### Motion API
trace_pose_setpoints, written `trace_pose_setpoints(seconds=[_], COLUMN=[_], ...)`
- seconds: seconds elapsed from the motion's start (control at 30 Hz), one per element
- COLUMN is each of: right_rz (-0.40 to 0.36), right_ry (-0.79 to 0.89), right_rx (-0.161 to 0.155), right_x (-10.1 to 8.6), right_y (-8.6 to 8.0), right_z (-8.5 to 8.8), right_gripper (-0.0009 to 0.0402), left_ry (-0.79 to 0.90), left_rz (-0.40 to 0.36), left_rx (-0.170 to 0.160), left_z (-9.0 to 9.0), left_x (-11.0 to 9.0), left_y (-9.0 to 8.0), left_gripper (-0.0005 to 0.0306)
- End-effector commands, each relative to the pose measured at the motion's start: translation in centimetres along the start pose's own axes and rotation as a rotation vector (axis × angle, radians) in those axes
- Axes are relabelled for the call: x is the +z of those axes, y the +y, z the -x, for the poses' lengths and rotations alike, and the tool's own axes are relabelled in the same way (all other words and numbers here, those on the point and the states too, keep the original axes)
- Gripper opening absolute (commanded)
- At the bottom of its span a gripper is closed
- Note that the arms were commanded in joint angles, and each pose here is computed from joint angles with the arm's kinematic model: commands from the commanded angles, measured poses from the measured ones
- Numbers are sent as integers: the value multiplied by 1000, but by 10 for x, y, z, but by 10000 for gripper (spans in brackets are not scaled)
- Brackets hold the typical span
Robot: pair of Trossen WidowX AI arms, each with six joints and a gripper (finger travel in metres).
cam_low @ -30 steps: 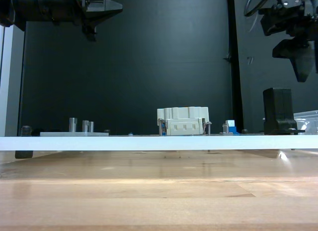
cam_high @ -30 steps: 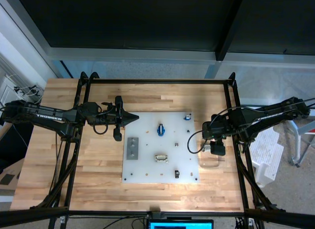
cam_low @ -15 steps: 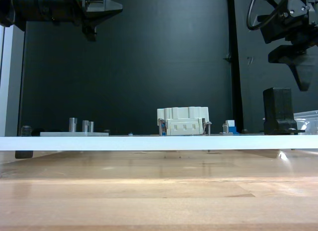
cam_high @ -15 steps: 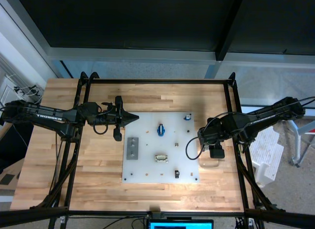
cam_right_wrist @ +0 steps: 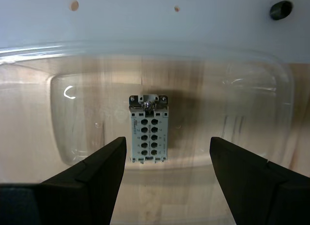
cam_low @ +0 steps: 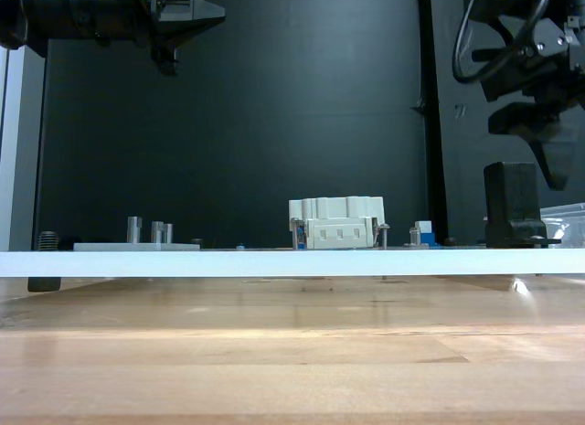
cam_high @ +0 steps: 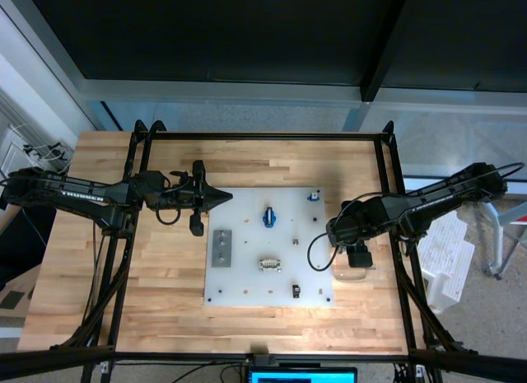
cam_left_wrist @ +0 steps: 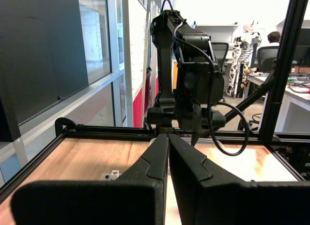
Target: Pick the HAN10E connector and install on the hub
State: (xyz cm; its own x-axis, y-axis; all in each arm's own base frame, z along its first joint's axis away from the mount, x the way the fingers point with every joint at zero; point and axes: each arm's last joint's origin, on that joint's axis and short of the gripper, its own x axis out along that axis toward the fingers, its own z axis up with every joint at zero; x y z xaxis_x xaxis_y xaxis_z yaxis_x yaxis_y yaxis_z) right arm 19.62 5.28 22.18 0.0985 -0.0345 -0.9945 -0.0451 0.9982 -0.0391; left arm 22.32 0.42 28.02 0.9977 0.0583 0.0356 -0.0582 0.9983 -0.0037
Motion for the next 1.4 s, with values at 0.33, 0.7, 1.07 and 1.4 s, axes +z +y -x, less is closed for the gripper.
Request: trace_pose_setpoints(seconds=[0.33,0.7,1.07,1.4], right_rz=[50,60,39,36], right_ry=[2,-21,-34,-15], right_rx=[4,12,42,37], right_x=[-11,-16,-15,-17], right_y=[9,13,15,14], right_z=[-28,-41,-57,-58], right_gripper=[240,240,240,240], left_ry=[0,0,0,0], left_rz=[0,0,0,0], left_rx=[0,0,0,0], left_z=[0,0,0,0], left_x=[0,0,0,0], left_y=[0,0,0,0], left_gripper=[1,1,1,1])
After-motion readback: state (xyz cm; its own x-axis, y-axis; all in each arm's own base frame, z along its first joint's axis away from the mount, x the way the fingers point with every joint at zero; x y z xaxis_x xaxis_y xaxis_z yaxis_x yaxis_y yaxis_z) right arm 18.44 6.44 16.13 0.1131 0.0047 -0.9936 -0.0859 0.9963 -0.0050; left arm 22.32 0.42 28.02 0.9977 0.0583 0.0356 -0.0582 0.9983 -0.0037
